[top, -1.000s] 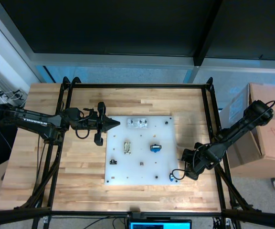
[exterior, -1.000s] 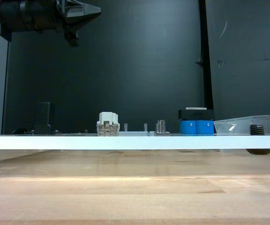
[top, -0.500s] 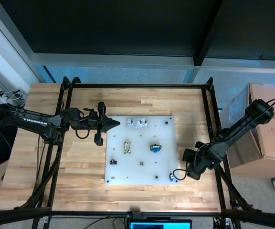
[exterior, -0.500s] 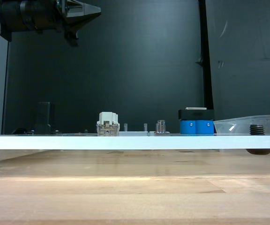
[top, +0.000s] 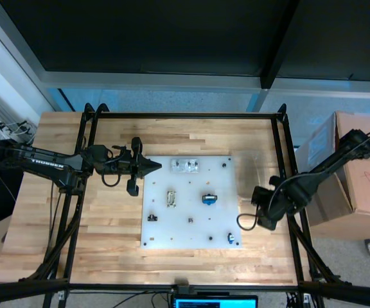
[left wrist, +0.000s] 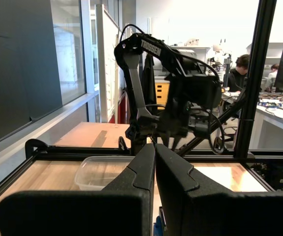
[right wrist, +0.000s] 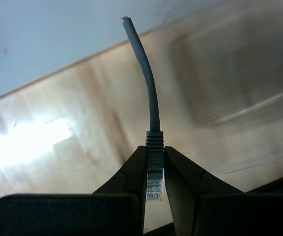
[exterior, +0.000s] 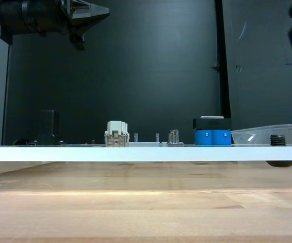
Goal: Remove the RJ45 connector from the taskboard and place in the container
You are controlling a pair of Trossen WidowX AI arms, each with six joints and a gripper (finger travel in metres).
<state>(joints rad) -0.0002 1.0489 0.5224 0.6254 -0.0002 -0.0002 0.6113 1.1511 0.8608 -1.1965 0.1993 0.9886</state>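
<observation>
One step is in hand, the carry: the right gripper (right wrist: 154,160), clamping the clear RJ45 connector (right wrist: 154,184) clear of the white taskboard (top: 172,226), must next reach the transparent plastic container (top: 252,168) just farther, while the left gripper (top: 150,166) hovers far-left, fingers together, empty.

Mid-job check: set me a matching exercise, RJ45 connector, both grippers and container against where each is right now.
1. RJ45 connector
2. left gripper
3. right gripper
4. container

a. resting on the table, right of the taskboard
b. shut on nothing, high above the taskboard's left edge
c. raised over the table right of the taskboard, shut on the RJ45 connector
d. held, clear of the taskboard

Pairs: 1-d, 2-b, 3-c, 4-a
</observation>
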